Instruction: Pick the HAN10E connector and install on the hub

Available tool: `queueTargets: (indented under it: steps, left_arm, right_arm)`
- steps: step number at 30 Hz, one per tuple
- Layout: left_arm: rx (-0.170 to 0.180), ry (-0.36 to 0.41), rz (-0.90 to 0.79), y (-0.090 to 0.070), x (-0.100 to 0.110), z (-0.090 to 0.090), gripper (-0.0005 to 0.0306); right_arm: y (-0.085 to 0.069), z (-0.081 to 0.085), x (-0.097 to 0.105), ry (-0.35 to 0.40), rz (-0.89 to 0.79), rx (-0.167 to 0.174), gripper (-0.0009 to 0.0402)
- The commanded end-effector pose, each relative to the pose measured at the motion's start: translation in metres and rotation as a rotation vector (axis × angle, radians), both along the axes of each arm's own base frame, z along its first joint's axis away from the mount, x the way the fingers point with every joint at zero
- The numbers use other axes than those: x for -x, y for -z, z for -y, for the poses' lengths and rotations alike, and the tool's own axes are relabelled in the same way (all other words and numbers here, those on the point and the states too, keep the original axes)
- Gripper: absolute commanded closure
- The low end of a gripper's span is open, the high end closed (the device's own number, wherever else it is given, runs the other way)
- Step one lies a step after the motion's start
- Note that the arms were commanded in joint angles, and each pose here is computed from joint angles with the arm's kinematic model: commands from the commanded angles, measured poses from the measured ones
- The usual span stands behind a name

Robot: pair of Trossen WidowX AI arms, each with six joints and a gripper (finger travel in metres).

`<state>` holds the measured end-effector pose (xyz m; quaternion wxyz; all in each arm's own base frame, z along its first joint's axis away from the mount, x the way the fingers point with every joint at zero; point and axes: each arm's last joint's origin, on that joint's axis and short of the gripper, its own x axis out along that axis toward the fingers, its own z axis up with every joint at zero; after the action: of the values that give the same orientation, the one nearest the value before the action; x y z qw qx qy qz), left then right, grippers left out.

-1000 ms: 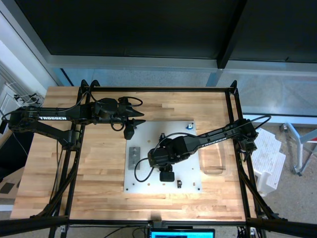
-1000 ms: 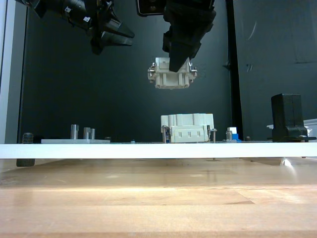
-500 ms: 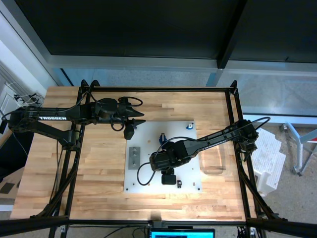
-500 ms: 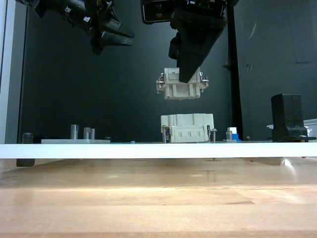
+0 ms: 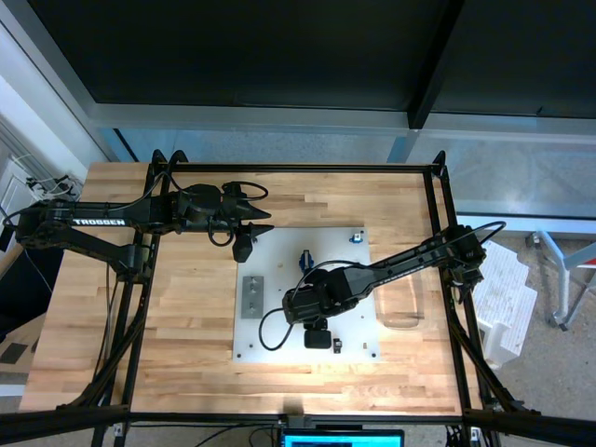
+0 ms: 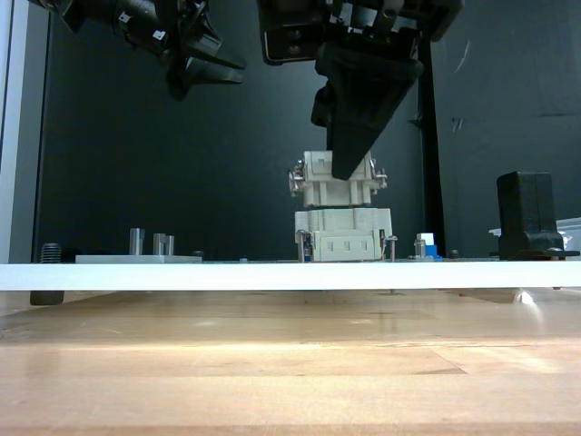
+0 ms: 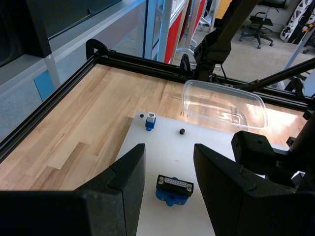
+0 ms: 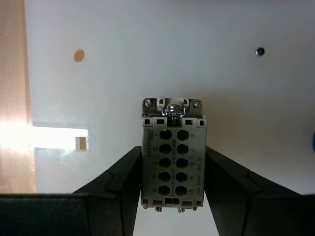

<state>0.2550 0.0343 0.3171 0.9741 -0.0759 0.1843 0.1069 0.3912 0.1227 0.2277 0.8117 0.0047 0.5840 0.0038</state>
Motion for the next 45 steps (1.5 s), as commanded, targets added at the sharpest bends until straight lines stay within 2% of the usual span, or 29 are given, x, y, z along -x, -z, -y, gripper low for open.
queueTargets:
  steps: [1,10,20,26,34,42,45]
  left_arm:
    - [0.0,0.0,0.0,0.0,0.0,0.0,0.0169]
    - [0.0,0.0,0.0,0.0,0.0,0.0,0.0169]
    - [0.0,0.0,0.0,0.0,0.0,0.0,0.0169]
    - [0.0,0.0,0.0,0.0,0.0,0.0,0.0169]
    - [0.0,0.0,0.0,0.0,0.0,0.0,0.0169]
    - [0.0,0.0,0.0,0.0,0.0,0.0,0.0169]
    - [0.0,0.0,0.0,0.0,0.0,0.0,0.0169]
  right_arm:
    - [0.001,0.0,0.001,-0.001,-0.004,0.001,0.034]
    - [0.001,0.0,0.001,-0.018,-0.003,0.007,0.034]
    - [0.008,0.001,0.002,-0.02,-0.009,0.009,0.034]
    - [0.019,0.001,0.003,-0.02,0.008,-0.006,0.034]
    - [0.039,0.003,0.008,-0.019,-0.004,-0.001,0.034]
    - [0.033,0.002,0.008,-0.02,0.009,-0.005,0.0338]
    - [0.029,0.003,0.008,-0.019,0.019,-0.008,0.0316]
